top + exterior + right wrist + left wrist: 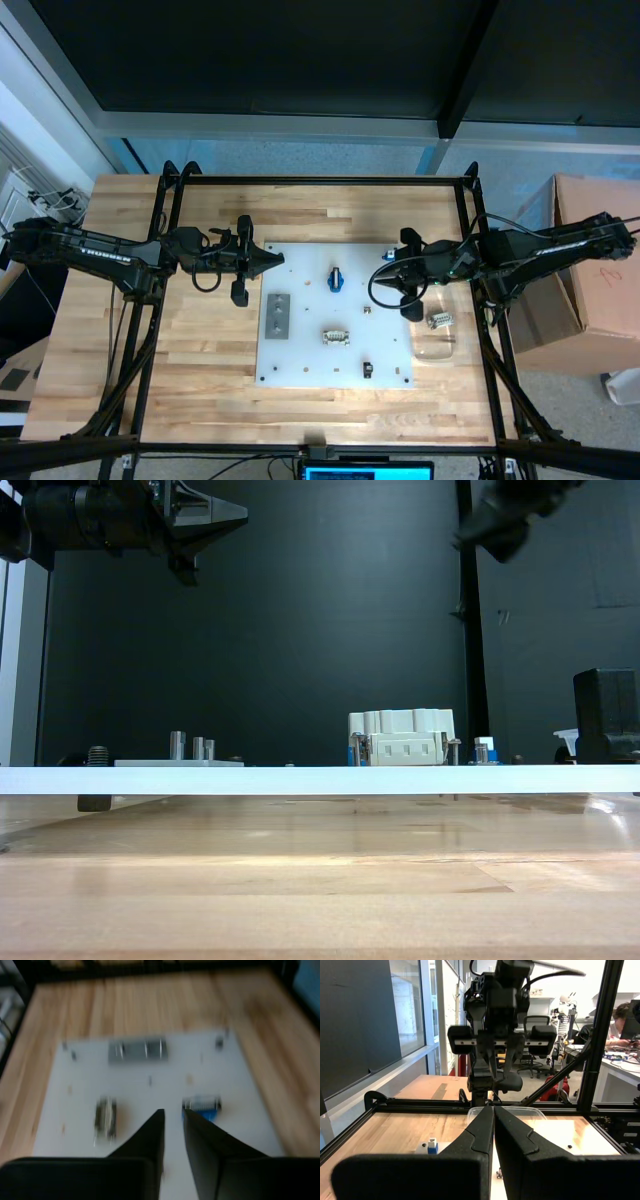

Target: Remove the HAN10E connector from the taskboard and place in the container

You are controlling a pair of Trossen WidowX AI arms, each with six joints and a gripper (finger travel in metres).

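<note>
Wooden tabletop point(200, 400) is showing open margin around the taskboard point(300, 300). We are seeing the HAN10E connector point(440, 321) lying free in the container point(430, 352). The right gripper point(171, 1115) is hovering slightly parted over the board's right edge, and the left gripper point(281, 258) is hovering closed over its left edge.

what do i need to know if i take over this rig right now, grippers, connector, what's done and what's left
Left gripper: shut, empty, raised over the board's left edge.
Right gripper: fingers slightly apart, empty, raised over the board's right side.
HAN10E connector: apparently the beige block upright in its seat on the board, untouched.
Container: right of the board; a small pale part lies in it, identity unclear.
Done: nothing visible. Left: pull the connector, place it in the container.
</note>
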